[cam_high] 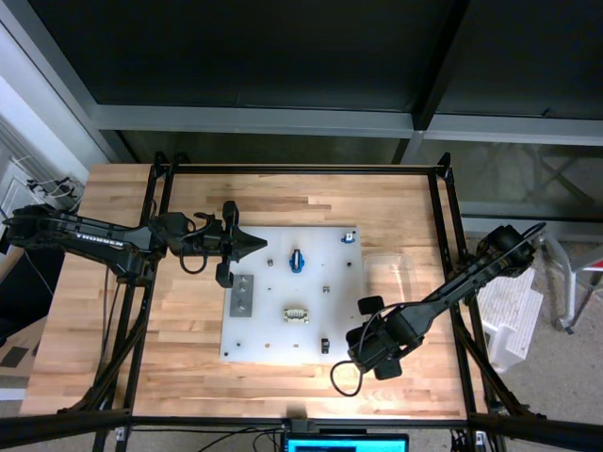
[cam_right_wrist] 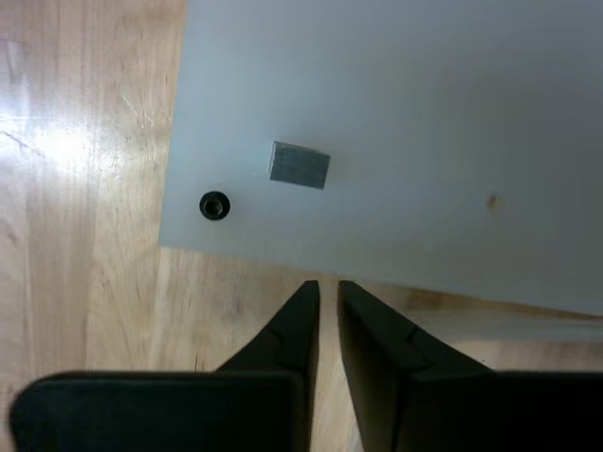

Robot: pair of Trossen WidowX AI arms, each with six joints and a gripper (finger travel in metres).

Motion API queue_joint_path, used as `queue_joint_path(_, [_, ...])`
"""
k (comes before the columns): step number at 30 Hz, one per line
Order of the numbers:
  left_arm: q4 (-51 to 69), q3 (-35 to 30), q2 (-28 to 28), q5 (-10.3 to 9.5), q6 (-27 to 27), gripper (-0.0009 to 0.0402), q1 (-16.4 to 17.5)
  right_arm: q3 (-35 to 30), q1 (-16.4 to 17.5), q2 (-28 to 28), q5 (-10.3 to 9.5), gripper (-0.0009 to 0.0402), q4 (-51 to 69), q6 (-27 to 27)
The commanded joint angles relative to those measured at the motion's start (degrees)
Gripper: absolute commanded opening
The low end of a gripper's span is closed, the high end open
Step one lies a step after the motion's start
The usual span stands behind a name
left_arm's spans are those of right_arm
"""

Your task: Remove the 16mm bar from the taskboard and place in the container

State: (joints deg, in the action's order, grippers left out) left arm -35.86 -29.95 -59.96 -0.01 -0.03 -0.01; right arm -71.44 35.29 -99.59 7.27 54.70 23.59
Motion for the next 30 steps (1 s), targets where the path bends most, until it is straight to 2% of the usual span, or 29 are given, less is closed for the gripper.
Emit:
queue_joint_path(1, [0.00, 0.00, -0.02, 0.00, 0.00, 0.0000, 0.02, -0.04, -0.02, 2.38, 0.17, 0.0002, 1.05, 0.00])
queue_joint_path(5, [0.00, 0.00, -0.02, 0.00, 0.00, 0.0000, 0.00, -0.04, -0.07, 6.27, 0.96, 0.0003, 2.05, -0.07])
queue_joint_path(11, [0.02, 0.00, -0.02, 0.00, 0.02, 0.0000, 0.02, 0.26, -0.31, 12.24, 5.29, 0.0000, 4.48, -0.28])
queue_joint_path(22, [0.00, 0.00, -0.02, 0.00, 0.02, 0.0000, 0.02, 7.82, -1.36, 22.82, 5.27, 0.0000, 5.46, 2.14])
queue_joint_path(30, [0.00, 0.00, -0.02, 0.00, 0.00, 0.0000, 0.00, 8.63, -1.42, 23.65, 5.25, 0.0000, 4.48, 3.06])
